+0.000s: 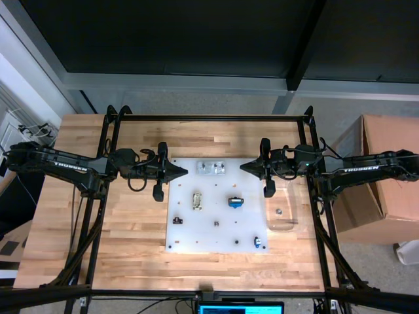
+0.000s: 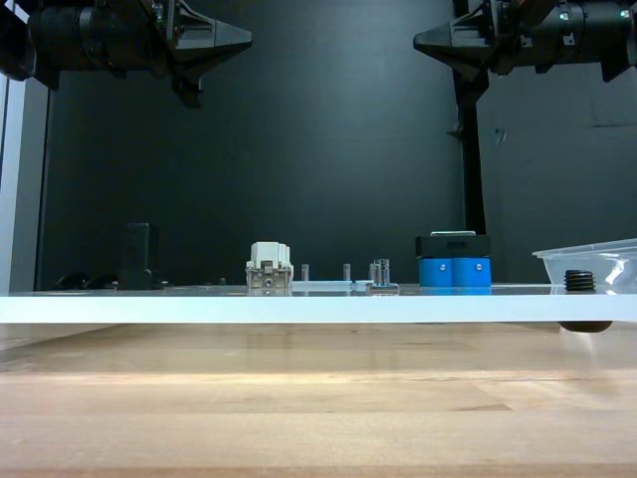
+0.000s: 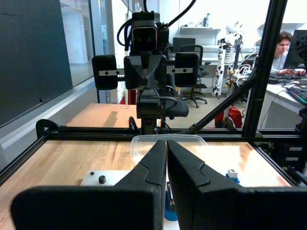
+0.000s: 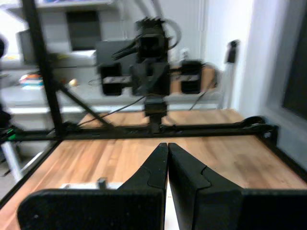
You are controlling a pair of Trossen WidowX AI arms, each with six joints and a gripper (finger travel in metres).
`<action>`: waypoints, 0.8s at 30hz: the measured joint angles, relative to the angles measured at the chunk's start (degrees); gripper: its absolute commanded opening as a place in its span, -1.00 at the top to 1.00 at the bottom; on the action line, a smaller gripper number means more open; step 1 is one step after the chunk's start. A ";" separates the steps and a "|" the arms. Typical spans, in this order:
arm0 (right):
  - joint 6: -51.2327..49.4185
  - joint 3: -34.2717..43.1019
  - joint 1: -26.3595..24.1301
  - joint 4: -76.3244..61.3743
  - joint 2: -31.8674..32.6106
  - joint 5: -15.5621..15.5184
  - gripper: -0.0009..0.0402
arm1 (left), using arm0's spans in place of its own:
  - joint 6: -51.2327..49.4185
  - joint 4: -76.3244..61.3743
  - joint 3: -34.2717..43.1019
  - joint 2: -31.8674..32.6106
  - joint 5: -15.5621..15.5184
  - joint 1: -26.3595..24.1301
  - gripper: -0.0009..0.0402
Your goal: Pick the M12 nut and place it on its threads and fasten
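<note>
Wooden desk (image 1: 131,235), white board (image 1: 196,229). We log: nut (image 1: 279,211), free in clear tray (image 1: 283,229), nearward of right tool (image 1: 243,167), the closer one; it and left tool (image 1: 184,171) pinched closed, empty, high over board.

Low view edges crop the clear tray (image 2: 597,251), the left end effector (image 2: 247,42) and the right end effector (image 2: 418,42); the nut (image 1: 279,211) is too small to resolve.

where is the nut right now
In the high view the nut lies free in the tray right of the board; its stud is bare. Left gripper and right gripper hang shut over the board's far edge.
</note>
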 measured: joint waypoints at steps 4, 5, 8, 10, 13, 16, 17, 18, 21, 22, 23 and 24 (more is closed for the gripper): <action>-4.33 4.11 0.31 -12.50 0.02 -7.19 0.96 | -0.02 0.00 0.02 -0.02 0.00 0.00 0.96; -5.68 5.29 0.37 -16.52 0.02 -7.98 0.96 | -0.02 0.00 0.02 0.00 0.02 0.00 0.96; -9.09 9.31 0.79 -30.03 0.04 -8.24 0.96 | 0.00 0.00 0.02 -0.02 0.00 0.00 0.96; -11.74 11.80 1.03 -38.27 0.04 -8.22 0.96 | -0.02 0.00 0.02 -0.02 0.00 0.02 0.96; -16.96 15.39 1.55 -49.94 0.07 -8.24 0.96 | 0.00 0.00 0.02 -0.02 0.02 0.00 0.96; -25.00 18.10 2.47 -59.93 0.07 -8.15 0.96 | -0.02 0.00 0.02 0.00 0.00 0.00 0.96; -27.50 18.84 2.93 -63.17 0.07 -8.00 0.96 | -0.02 0.00 0.02 -0.02 0.00 0.00 0.96; -29.81 19.54 3.41 -66.23 0.09 -7.87 0.95 | -0.02 0.00 0.02 -0.02 0.00 0.00 0.96; -36.46 21.16 4.44 -74.27 0.31 -7.80 0.93 | 0.00 0.00 0.00 -0.02 0.00 0.00 0.96; -38.51 21.42 4.57 -76.32 0.39 -7.82 0.91 | 0.00 0.00 0.02 -0.02 0.02 0.00 0.96; -40.44 21.59 4.76 -78.49 0.52 -7.76 0.88 | 0.00 0.00 0.02 -0.02 0.00 0.00 0.96; -42.53 21.70 4.76 -80.41 0.74 -7.78 0.85 | 0.00 0.00 0.02 0.00 0.00 0.00 0.96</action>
